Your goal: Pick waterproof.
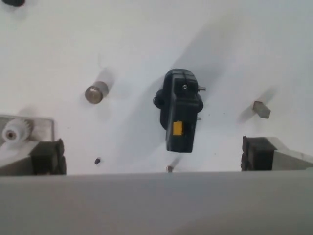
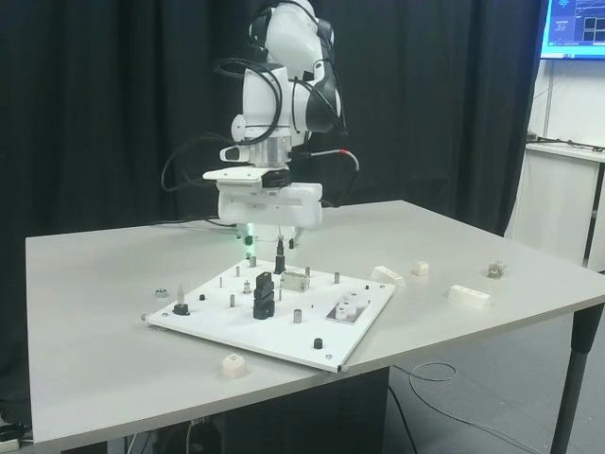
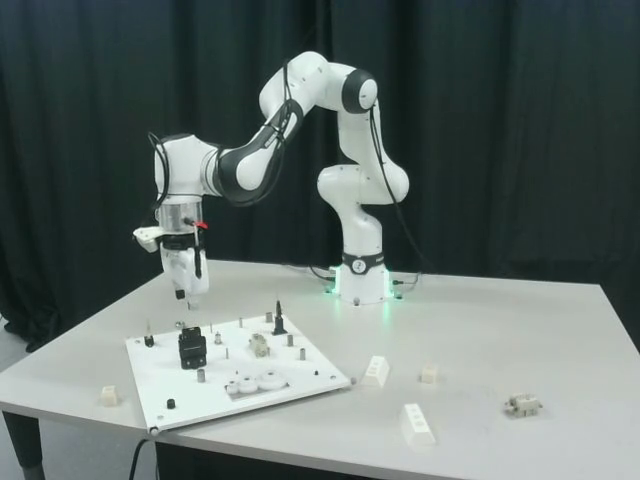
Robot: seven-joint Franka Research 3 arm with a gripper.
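- My gripper (image 1: 159,154) hangs above the white board (image 2: 373,312), well clear of everything on it, with both fingers (image 1: 257,152) spread wide and nothing between them.
- The waterproof part (image 1: 179,110), a black block-shaped connector, stands on the board among the short pegs, touching nothing but the board itself.
- In the wrist view it sits between my two fingertips, nearer the finger with the bare black pad, so I judge it lies almost straight below me.
- Its long axis runs across the line joining my fingertips, so my jaws already face its two long flanks.
- A grey cylinder (image 1: 96,92) stands near it on one side and a small grey peg (image 1: 261,108) on the other, both apart from it.
- The coming move, as I judge it, is mostly a straight descent with a slight sideways centring.
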